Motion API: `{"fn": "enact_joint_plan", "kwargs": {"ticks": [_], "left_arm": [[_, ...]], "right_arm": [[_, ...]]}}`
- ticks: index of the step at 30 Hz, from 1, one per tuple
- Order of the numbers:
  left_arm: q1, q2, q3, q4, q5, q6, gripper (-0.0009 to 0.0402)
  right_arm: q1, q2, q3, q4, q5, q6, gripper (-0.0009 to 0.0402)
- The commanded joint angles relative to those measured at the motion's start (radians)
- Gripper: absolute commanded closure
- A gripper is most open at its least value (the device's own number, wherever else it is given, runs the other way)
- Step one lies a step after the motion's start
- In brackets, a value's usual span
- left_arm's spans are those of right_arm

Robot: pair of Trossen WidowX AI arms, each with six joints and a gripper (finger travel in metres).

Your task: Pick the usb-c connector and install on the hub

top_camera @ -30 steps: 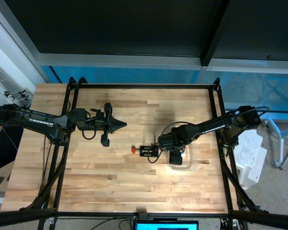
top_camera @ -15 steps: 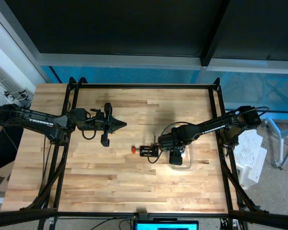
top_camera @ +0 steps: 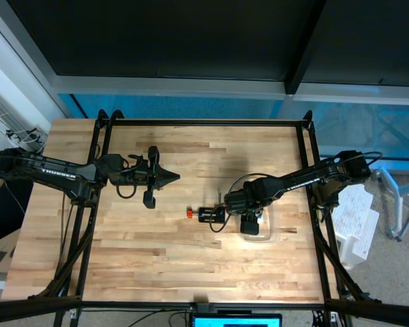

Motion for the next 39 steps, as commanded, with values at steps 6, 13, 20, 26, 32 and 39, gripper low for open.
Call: {"fn": "enact_joint_plan", "kwargs": {"ticks": [6, 13, 20, 26, 32, 39], "left_arm": [[0.000, 0.000, 0.000, 0.000, 0.000, 0.000, 0.0393], [0.000, 0.000, 0.000, 0.000, 0.000, 0.000, 0.0393], [0.000, 0.000, 0.000, 0.000, 0.000, 0.000, 0.0393], [0.000, 0.000, 0.000, 0.000, 0.000, 0.000, 0.0393], [0.000, 0.000, 0.000, 0.000, 0.000, 0.000, 0.0393], [0.000, 0.000, 0.000, 0.000, 0.000, 0.000, 0.0393]], "right_arm": [[0.000, -0.002, 0.000, 0.000, 0.000, 0.000, 0.0208], [0.000, -0.027, 0.000, 0.000, 0.001, -0.001, 0.0208], [0.002, -0.079, 0.000, -0.019, 0.002, 0.000, 0.0208], [0.004, -0.123, -0.002, -0.048, 0.047, 0.000, 0.0208], [0.006, -0.159, -0.018, -0.061, 0.053, 0.000, 0.0208], [0.016, -0.215, -0.062, -0.062, 0.053, 0.010, 0.0208]]}}
